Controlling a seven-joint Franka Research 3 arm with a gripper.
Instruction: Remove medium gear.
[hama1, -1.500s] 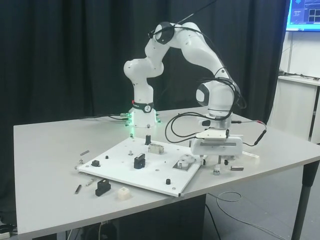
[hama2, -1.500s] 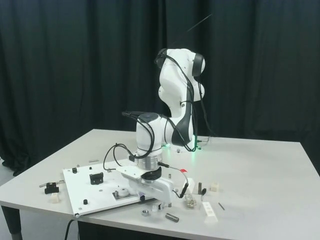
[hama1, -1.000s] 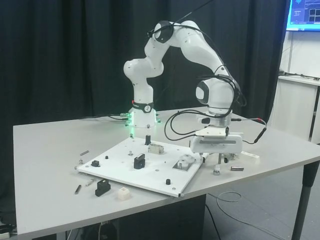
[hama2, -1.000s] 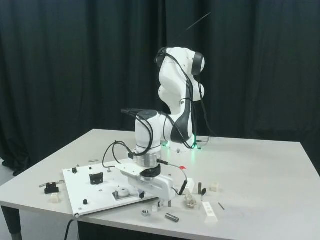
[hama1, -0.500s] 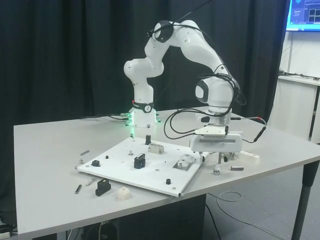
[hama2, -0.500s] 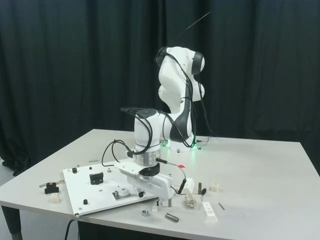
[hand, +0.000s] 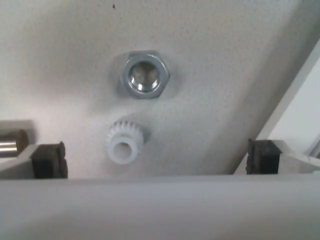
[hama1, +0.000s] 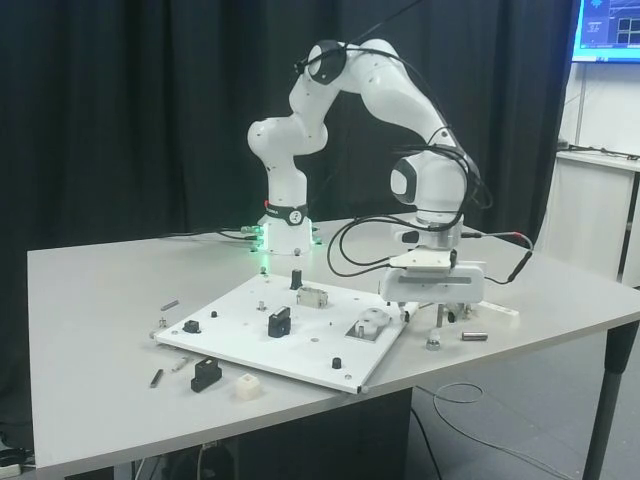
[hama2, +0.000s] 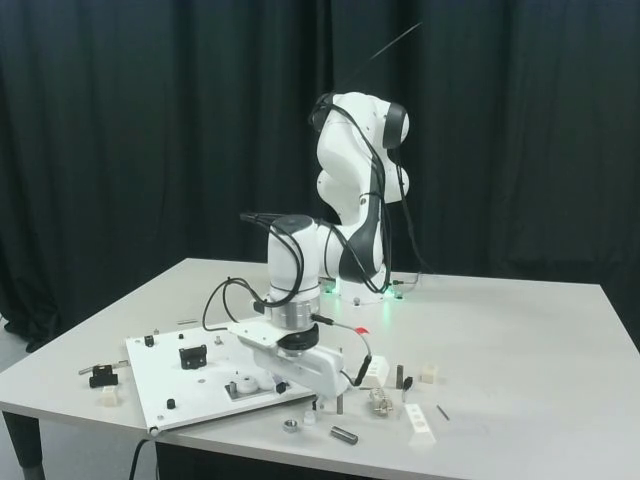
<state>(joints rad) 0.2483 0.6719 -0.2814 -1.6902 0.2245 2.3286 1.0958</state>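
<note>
Black curtains back a grey table (hama1: 90, 290) with the white arm bolted near its far edge. Task looks essentially done: one small white gear (hand: 126, 142) lies loose on the bare table, off the white assembly board (hama1: 240, 335), just beside the board's edge near the table's front edge. In the wrist view it sits next to one metal hex nut (hand: 145, 74), close but apart. Whether this is the medium gear, can't confirm. The gripper (hand: 150, 160) hangs above gear and nut, fingers spread wide, holding nothing; black pads (hand: 49, 161) show at both sides with the gear between them, lower down. What's left, by my read: only retreating.

Counts: one arm, one gripper, one board, one loose gear, one nut, one metal cylinder (hama2: 344, 434) near the table's front edge. One white gear-like part (hama1: 371, 320) sits on the board; type unclear. Several small black and white parts on and around the board, too small to count exactly.
</note>
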